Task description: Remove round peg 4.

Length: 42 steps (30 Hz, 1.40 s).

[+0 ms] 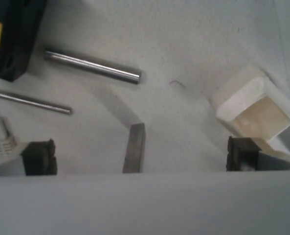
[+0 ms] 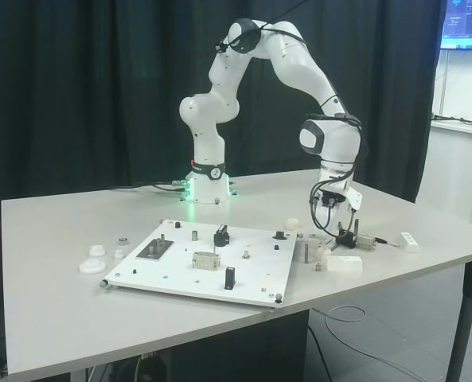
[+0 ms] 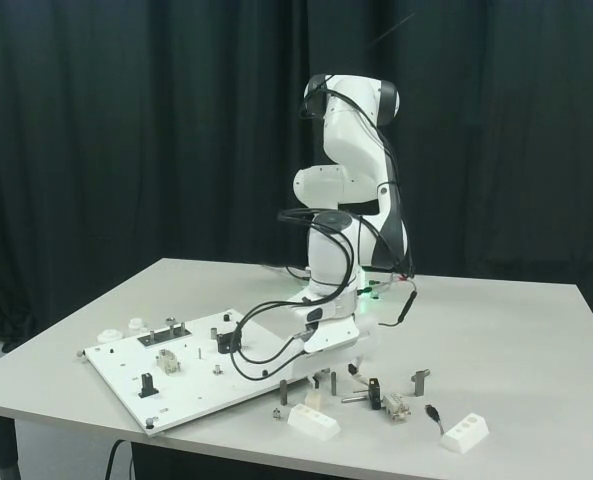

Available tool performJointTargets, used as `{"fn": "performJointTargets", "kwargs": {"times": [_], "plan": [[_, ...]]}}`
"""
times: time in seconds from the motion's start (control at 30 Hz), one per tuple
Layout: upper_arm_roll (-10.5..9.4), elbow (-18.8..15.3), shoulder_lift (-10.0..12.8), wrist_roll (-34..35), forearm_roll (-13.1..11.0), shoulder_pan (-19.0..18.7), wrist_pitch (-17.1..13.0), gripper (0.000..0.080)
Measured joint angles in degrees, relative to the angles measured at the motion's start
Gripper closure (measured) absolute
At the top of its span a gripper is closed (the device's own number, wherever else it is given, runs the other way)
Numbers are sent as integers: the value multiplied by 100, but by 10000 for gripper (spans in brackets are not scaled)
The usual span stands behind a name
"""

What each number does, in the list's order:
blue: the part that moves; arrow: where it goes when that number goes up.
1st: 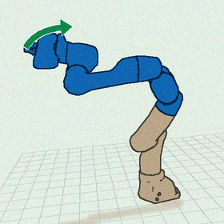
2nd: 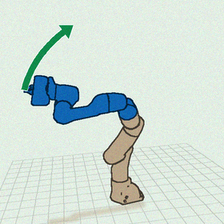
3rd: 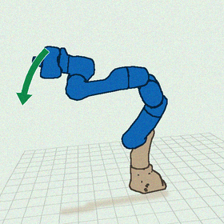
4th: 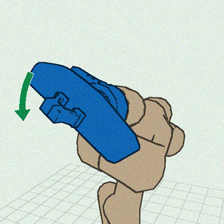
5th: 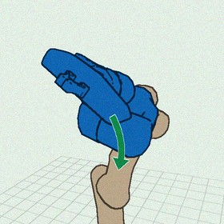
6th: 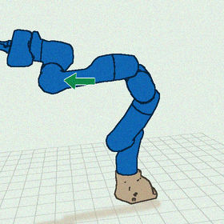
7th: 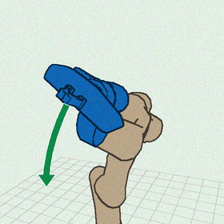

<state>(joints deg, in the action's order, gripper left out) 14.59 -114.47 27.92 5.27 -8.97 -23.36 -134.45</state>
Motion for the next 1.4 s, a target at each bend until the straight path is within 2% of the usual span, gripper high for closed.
{"fn": "performJointTargets", "kwargs": {"times": [0.2, 0.23, 0.53, 1.4], "plan": [[6, 163, -16, 48, 13, 0, 261, 88], [7, 191, -17, 60, 19, 0, 304, 7], [12, 371, -18, 164, 45, 7, 585, 3], [52, 561, -24, 210, 82, 71, 826, 3]]}}
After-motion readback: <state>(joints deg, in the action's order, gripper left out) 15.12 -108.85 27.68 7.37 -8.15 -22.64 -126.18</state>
